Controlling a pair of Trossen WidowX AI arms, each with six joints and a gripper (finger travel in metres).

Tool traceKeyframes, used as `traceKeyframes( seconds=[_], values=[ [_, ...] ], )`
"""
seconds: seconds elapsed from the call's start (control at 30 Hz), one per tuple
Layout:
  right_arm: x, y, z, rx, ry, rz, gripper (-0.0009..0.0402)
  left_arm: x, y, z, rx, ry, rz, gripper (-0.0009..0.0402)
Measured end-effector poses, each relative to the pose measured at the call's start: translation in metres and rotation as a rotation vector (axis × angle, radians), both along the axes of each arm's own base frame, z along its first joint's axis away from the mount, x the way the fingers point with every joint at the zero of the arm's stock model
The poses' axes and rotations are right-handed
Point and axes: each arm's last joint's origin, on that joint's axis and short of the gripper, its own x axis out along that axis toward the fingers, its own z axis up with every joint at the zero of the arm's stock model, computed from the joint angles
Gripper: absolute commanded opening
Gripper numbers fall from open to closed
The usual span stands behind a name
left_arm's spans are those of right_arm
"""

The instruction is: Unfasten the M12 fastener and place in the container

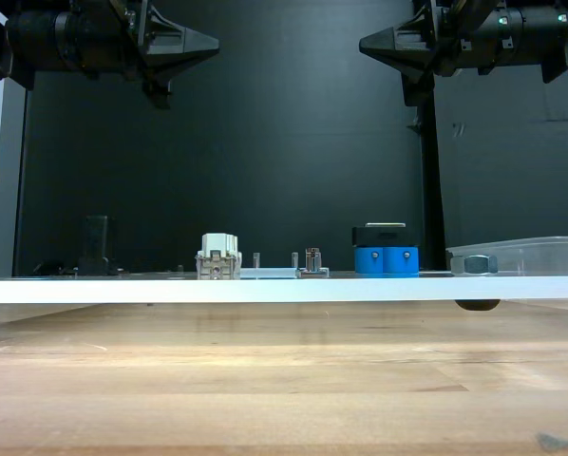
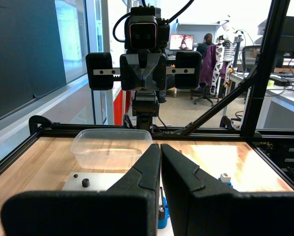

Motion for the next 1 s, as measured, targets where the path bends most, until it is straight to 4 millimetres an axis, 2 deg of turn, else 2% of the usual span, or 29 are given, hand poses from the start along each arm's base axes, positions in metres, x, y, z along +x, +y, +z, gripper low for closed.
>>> traceKeyframes(
  seconds=[0.5, 0.7, 1.0],
  values=[
    [0.0, 0.0, 0.0, 0.002, 0.0, 0.003, 0.0, 0.0, 0.0, 0.0, 0.0, -0.001, 0.0, 0.0],
    [0.0, 0.002, 0.0, 0.053, 0.004, 0.01, 0.0, 0.0, 0.0, 0.0, 0.0, 0.0, 0.0, 0.0],
    [0.002, 0.019, 0.003, 0.063, 0.216, 0.035, 0.0, 0.0, 0.0, 0.0, 0.0, 0.0, 0.0, 0.0]
  ],
)
